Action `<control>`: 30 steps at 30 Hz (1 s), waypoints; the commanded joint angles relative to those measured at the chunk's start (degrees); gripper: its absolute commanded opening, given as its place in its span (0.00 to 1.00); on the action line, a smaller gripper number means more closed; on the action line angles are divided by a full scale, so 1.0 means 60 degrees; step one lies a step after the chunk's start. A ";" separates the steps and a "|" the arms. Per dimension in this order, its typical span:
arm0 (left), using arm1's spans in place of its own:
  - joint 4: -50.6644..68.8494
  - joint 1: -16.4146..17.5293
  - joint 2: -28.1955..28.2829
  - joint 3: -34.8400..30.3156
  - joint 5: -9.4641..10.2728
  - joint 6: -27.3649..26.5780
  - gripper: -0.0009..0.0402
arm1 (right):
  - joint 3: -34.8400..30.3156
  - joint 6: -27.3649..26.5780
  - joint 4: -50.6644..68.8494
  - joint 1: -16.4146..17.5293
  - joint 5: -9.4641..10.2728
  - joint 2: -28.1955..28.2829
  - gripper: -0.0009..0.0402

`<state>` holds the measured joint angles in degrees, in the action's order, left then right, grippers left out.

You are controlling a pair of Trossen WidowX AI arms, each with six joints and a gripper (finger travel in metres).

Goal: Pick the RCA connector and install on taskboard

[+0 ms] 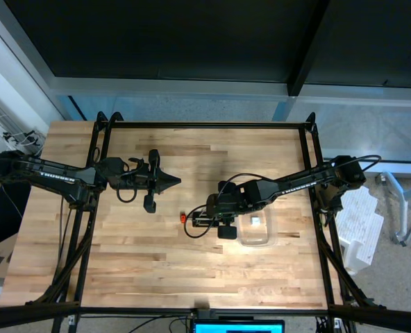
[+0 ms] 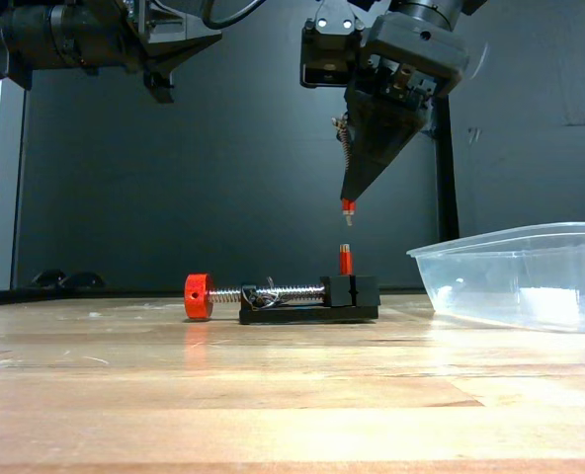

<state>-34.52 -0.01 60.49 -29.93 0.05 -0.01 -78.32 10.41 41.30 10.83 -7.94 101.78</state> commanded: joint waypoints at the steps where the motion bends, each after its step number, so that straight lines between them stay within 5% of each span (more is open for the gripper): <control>1: 0.0000 0.0000 0.0000 -0.0004 -0.0004 0.0004 0.02 | 0.0018 -0.0062 -0.0066 -0.0018 0.0000 0.0117 0.04; 30: 0.0000 0.0004 0.0000 -0.0004 -0.0004 0.0004 0.02 | 0.0157 0.0007 -0.0350 -0.0033 -0.0004 0.0306 0.04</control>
<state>-34.52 -0.01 60.49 -29.93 0.05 -0.01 -77.43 10.44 39.35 10.61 -7.92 103.63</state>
